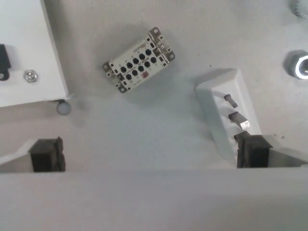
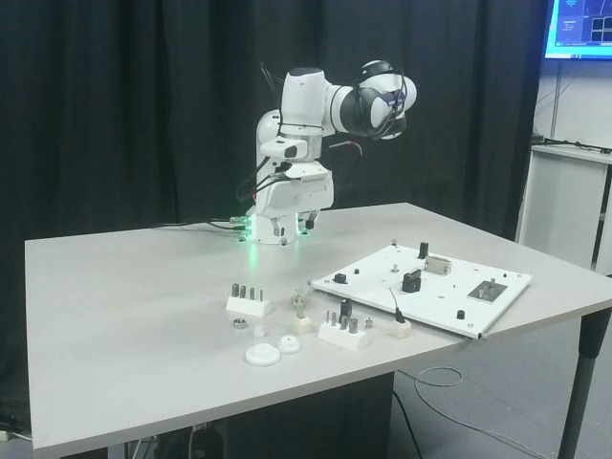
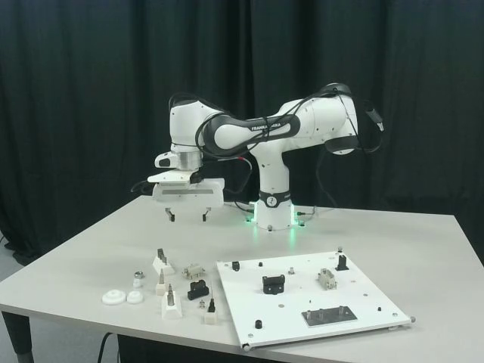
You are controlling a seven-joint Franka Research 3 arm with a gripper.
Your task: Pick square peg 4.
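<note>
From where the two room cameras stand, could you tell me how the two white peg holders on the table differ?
The far holder stands nearer the arm's base; the near holder stands by the table's front edge, close to the white board. In the first room view, the far holder stands alone to the left, while the near holder sits beside the board's corner. The near holder's pegs look darker and bulkier. Both are small white blocks holding upright pegs.

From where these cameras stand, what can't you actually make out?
- Which peg is number 4: no numbers are readable on the peg holder in any view.
- Wrist view: the holder's near end is covered by one fingertip; the white board and the ring are cut by the edges.
- Room views: the small parts by the gears are too tiny to identify.
- Second room view: the gripper hangs high over the table.
</note>
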